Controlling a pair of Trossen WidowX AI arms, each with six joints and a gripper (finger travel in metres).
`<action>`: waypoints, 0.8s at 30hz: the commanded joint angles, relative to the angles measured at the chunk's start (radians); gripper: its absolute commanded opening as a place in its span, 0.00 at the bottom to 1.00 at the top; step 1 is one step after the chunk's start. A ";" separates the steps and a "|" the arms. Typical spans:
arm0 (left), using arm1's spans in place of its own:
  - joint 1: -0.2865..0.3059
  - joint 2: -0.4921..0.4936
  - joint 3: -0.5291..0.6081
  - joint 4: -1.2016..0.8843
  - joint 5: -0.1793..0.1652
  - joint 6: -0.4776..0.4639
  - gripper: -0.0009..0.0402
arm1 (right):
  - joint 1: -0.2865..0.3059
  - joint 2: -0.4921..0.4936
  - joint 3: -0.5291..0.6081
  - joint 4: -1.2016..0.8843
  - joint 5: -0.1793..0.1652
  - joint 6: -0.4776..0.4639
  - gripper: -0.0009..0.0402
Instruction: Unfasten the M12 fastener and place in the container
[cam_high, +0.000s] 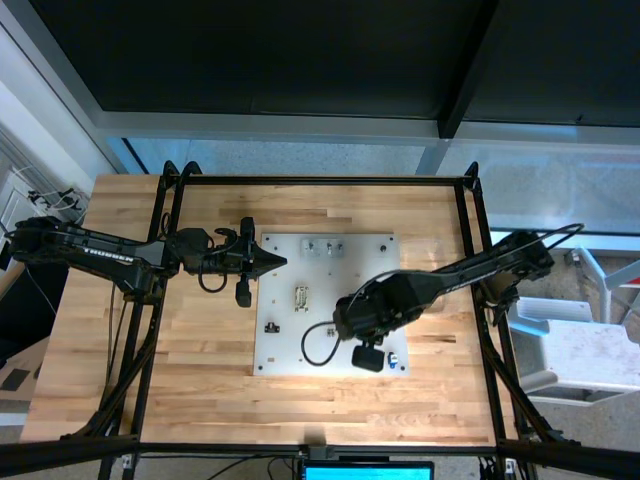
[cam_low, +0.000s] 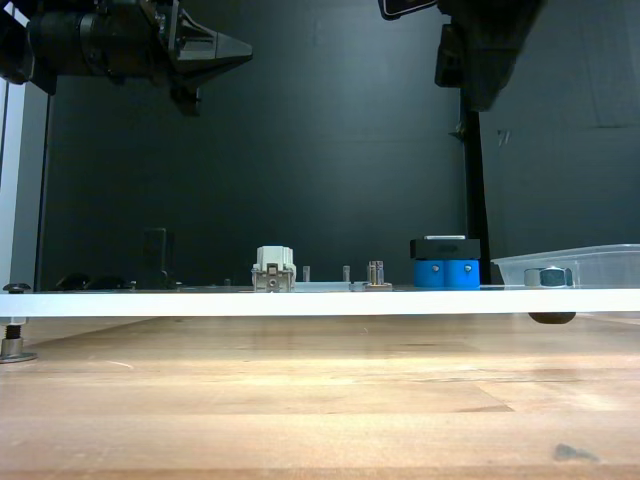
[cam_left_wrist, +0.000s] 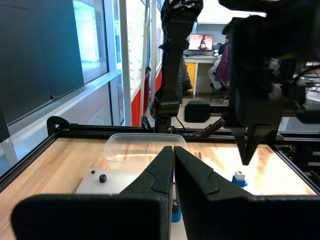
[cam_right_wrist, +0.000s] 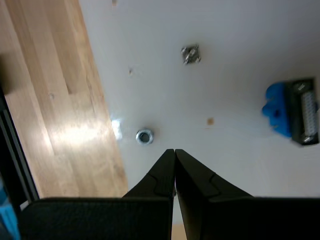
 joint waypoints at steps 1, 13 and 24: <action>0.000 0.000 0.000 0.000 0.000 0.000 0.02 | 0.022 0.036 0.030 -0.021 0.000 0.046 0.02; 0.000 0.000 0.000 0.000 0.000 0.000 0.02 | 0.077 0.113 0.035 -0.043 0.018 0.176 0.05; 0.000 0.000 0.000 0.000 0.000 0.000 0.02 | 0.098 0.134 0.013 0.004 0.029 0.156 0.39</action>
